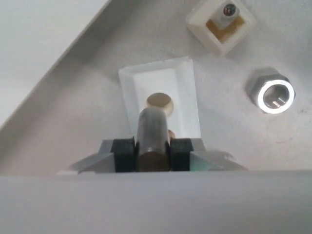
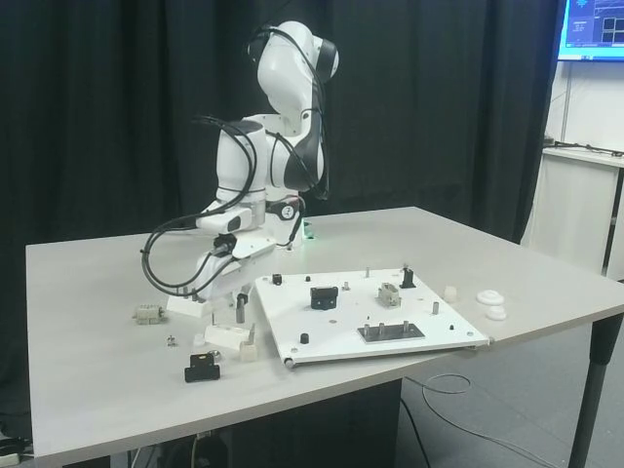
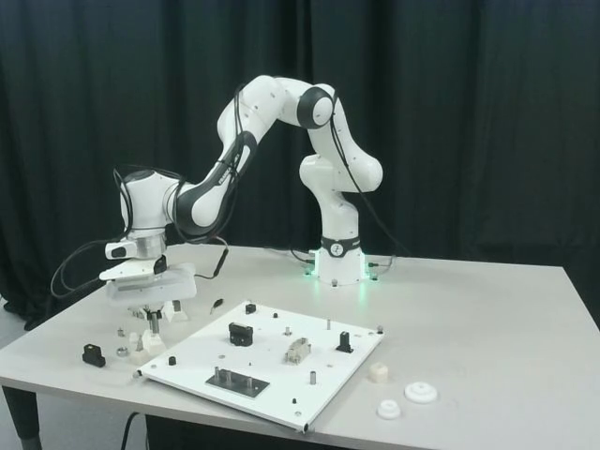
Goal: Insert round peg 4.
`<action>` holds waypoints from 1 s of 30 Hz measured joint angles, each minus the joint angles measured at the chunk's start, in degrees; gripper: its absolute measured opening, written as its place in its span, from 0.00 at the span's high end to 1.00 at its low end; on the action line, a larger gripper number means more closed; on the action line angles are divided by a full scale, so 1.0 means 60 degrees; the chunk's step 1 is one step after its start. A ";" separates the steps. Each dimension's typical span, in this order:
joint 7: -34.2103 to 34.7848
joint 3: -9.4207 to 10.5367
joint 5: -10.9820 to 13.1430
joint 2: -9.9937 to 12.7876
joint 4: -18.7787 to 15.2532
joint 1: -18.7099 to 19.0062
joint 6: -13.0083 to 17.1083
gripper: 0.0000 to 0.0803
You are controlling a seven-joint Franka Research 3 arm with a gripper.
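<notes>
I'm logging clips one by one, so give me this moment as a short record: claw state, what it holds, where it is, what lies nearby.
claw: shut on the peg
peg: grey round rod, upright between the black pads, lower end just above a white holder
white holder: on the table, with a round hole showing just past the peg
arm position: beside the white board, off its edge, low over the table
nearby: metal nut; small square white block
insertion: not yet done; peg is off the board
</notes>
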 joint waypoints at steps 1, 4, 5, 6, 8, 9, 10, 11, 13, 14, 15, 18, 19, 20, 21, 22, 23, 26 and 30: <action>-0.0007 -0.0016 0.0000 -0.0016 0.0000 0.0010 -0.0026 0.81; -0.0021 -0.0071 0.0000 -0.0054 0.0000 0.0054 -0.0102 0.81; -0.0022 -0.0086 0.0000 -0.0062 0.0000 0.0067 -0.0114 0.81; -0.0022 -0.0099 0.0000 -0.0070 0.0000 0.0079 -0.0122 0.81; -0.0022 -0.0113 0.0000 -0.0080 0.0000 0.0094 -0.0128 0.81; -0.0022 -0.0118 0.0000 -0.0084 0.0000 0.0100 -0.0129 0.81; -0.0022 -0.0125 0.0000 -0.0086 0.0000 0.0107 -0.0130 0.81; -0.0022 -0.0131 0.0000 -0.0088 0.0000 0.0114 -0.0131 0.81; -0.0023 -0.0144 0.0000 -0.0091 0.0000 0.0130 -0.0133 0.81; -0.0022 -0.0151 0.0000 -0.0092 0.0000 0.0138 -0.0135 0.81; -0.0023 -0.0159 0.0000 -0.0093 0.0000 0.0148 -0.0136 0.81; -0.0023 -0.0179 0.0000 -0.0097 0.0000 0.0178 -0.0139 0.81; -0.0023 -0.0181 0.0000 -0.0099 0.0000 0.0184 -0.0141 0.81; -0.0023 -0.0181 0.0000 -0.0101 0.0000 0.0189 -0.0142 0.81; -0.0023 -0.0181 0.0000 -0.0104 0.0000 0.0193 -0.0145 0.81; -0.0023 -0.0181 0.0000 -0.0106 0.0000 0.0197 -0.0149 0.81; -0.0023 -0.0181 0.0000 -0.0109 0.0000 0.0201 -0.0155 0.81; -0.0022 -0.0181 0.0000 -0.0120 0.0000 0.0214 -0.0174 0.81; -0.0013 -0.0181 0.0001 -0.0142 0.0000 0.0242 -0.0205 0.81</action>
